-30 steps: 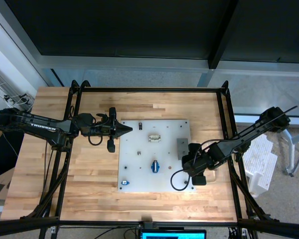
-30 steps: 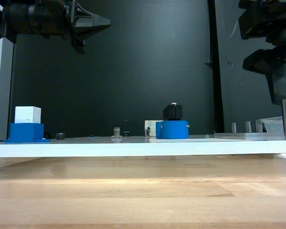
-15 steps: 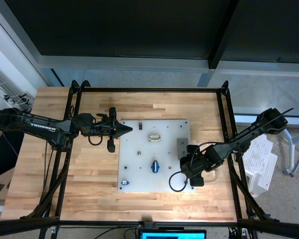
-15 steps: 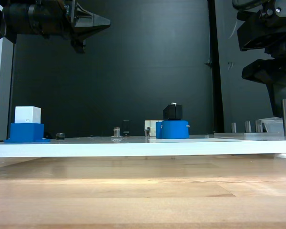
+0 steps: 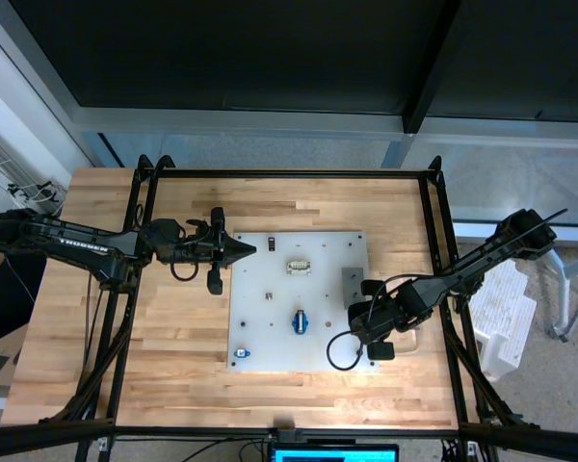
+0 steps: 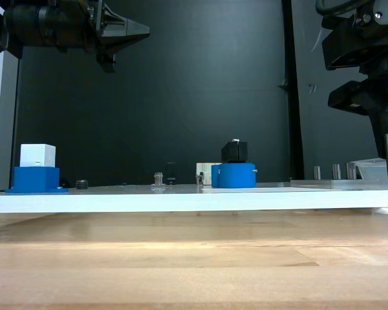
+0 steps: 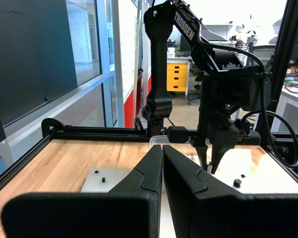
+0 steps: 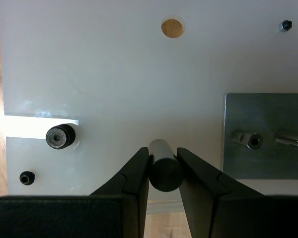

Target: Remove the 16mm cylinder and place in the container

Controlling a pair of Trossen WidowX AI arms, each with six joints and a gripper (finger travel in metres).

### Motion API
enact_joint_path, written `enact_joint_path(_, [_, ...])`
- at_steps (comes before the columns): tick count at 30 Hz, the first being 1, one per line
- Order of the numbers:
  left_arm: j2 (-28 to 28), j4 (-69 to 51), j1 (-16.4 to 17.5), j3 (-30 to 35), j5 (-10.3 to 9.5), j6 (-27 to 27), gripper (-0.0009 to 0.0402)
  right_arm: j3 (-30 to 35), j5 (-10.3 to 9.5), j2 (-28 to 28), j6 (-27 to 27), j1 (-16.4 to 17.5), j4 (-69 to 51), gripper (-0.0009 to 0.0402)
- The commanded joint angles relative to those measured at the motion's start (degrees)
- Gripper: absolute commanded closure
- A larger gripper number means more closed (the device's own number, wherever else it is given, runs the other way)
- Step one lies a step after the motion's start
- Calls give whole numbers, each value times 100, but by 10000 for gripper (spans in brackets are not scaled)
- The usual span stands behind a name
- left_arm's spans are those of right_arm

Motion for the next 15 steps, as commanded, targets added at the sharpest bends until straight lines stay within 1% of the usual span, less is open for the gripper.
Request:
enact_joint_path(1, [0,0,2,2,0,0,393,20,-20,-46,-17,0,4,393])
enact_joint_path(6, [0,0,0,2,0,0,393,164,-17,-260,-15,-2,-114,384])
enact_joint_path(15, [0,0,0,2,0,0,393,315,-17,-713,11,0,-588,384])
